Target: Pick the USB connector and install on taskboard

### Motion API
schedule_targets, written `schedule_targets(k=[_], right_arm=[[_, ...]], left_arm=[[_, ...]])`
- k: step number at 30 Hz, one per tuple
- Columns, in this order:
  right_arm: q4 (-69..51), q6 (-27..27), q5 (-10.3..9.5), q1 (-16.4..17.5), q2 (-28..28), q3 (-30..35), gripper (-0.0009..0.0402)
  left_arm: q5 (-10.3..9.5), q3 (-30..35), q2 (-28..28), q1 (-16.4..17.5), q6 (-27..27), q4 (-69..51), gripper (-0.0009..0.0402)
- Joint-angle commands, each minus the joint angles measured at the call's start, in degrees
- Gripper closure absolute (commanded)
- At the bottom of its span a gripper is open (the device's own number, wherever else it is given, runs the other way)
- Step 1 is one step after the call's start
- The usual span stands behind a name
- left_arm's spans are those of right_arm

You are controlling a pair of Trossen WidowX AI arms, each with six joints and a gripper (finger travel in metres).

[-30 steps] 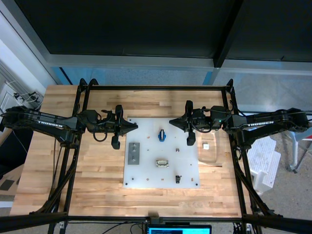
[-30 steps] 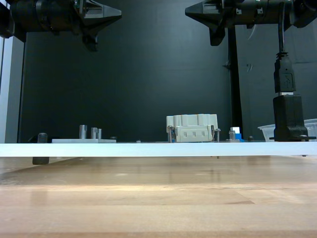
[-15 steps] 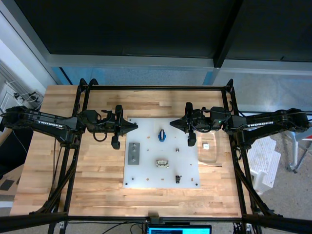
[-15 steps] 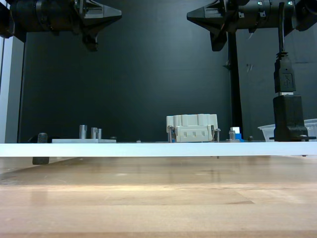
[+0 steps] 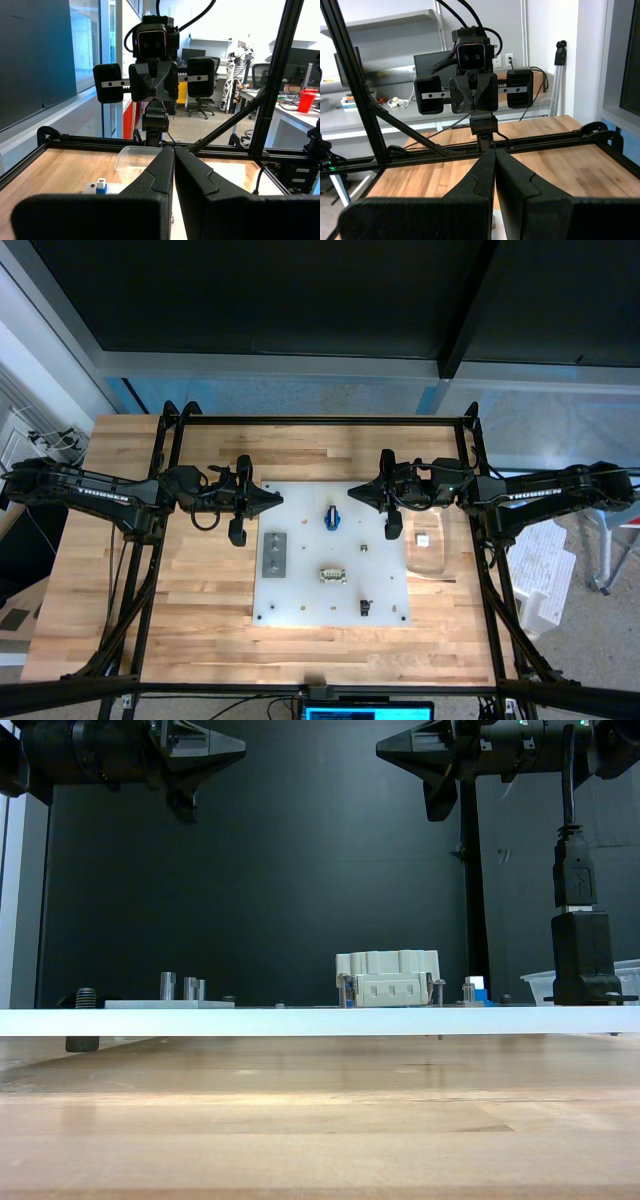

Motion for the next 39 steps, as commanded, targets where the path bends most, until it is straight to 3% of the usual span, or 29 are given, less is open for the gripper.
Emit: schedule_targets(k=[1,39], right_arm=[[-0.1,-0.2,0.04,0.0,0.1,0.0,0.0393],[-0.1,-1.5,0.04,0.0,0.1,-0.5,0.0393]], left_arm=[[0.00,0.0,0.0,0.0,0.0,0.0,0.0393],[0.00,0.0,0.0,0.0,0.0,0.0,0.0393]])
